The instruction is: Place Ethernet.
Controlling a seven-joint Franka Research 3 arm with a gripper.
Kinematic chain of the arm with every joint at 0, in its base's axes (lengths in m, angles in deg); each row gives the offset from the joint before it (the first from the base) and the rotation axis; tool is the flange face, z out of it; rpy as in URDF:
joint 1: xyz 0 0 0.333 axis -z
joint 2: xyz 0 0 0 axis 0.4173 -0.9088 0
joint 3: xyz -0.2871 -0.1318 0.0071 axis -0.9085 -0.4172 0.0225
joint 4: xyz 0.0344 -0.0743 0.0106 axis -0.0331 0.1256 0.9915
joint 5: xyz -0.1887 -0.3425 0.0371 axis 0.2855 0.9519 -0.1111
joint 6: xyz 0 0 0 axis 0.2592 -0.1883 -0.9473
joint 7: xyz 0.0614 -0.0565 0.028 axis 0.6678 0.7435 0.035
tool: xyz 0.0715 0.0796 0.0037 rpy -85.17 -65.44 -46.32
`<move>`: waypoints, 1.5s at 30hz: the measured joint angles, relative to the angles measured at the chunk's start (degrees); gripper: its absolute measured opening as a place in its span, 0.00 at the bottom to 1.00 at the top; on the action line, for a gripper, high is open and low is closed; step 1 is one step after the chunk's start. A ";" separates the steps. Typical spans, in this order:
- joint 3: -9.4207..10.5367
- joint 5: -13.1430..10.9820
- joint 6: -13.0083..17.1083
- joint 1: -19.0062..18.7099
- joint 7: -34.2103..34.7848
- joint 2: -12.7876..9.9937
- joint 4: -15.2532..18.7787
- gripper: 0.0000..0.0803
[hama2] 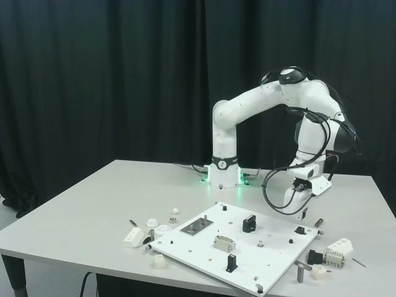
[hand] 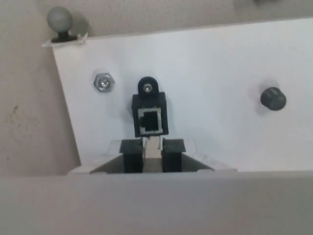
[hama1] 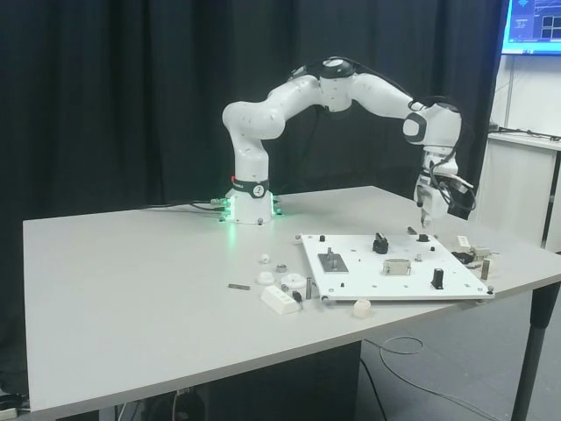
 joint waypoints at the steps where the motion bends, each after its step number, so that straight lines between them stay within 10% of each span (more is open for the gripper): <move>1: -0.16 0.14 -0.17 0.00 0.03 -0.08 -0.06 0.10; 45: -0.28 -0.09 -1.08 0.10 6.28 -0.16 -3.86 0.10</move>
